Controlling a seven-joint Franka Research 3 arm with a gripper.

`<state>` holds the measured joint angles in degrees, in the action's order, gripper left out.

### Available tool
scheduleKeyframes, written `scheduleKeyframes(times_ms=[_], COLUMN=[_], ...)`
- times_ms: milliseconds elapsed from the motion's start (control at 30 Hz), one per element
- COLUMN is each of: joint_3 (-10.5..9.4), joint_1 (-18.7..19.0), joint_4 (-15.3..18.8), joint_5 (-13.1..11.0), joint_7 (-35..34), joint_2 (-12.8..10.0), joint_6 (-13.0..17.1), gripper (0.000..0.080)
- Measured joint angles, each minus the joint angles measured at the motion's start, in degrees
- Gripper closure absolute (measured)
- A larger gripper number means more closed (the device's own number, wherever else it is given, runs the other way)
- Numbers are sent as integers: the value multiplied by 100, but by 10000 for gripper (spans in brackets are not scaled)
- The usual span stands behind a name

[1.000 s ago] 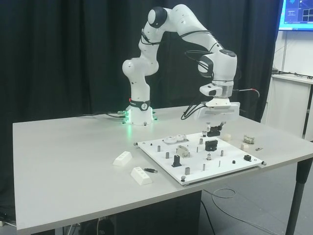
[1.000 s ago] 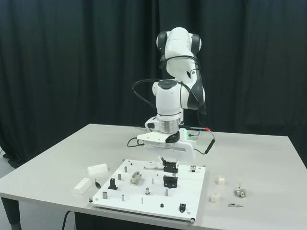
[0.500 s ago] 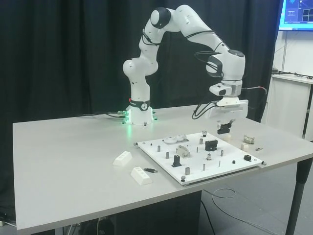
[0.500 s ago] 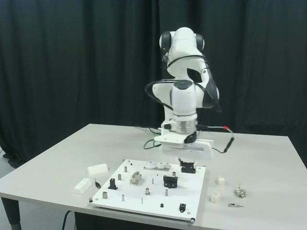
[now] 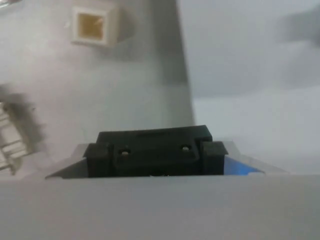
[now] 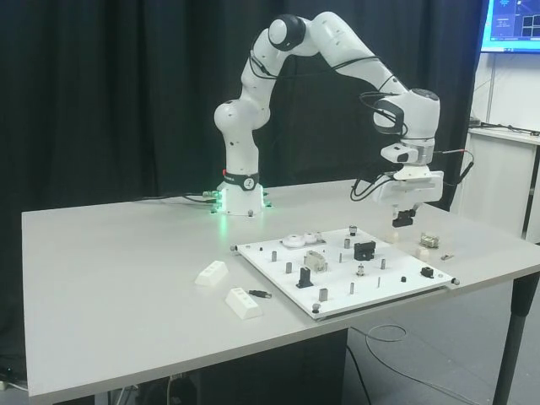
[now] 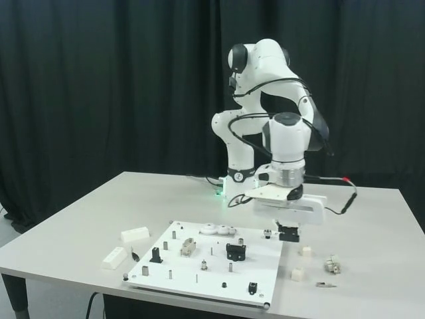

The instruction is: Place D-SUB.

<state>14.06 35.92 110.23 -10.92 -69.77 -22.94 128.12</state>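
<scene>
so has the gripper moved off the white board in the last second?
Yes. The gripper, shut on the black D-SUB, has moved from above the white board past its edge, toward the small white blocks on the grey table.

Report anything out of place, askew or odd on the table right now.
Nothing looks damaged or spilled. The gripper holds the black D-SUB connector level, above the white board's edge. Off the board lie loose parts: two white blocks on one side, two small white cubes and a metal piece on the other.
</scene>
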Motion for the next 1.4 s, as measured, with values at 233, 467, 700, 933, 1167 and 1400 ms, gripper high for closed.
scheduleKeyframes(times_ms=[233,467,700,933,1167,1400], joint_3=[0,0,0,0,0,0], joint_1=[190,282,338,369,392,414], joint_4=[0,0,0,-1,-6,-16], joint_5=[31,35,40,40,40,40], joint_7=[-193,-288,-361,-476,-499,-523], joint_2=[-124,-220,-267,-286,-286,-286], joint_6=[200,323,370,375,378,379], gripper=[425,425,425,425,61,7])
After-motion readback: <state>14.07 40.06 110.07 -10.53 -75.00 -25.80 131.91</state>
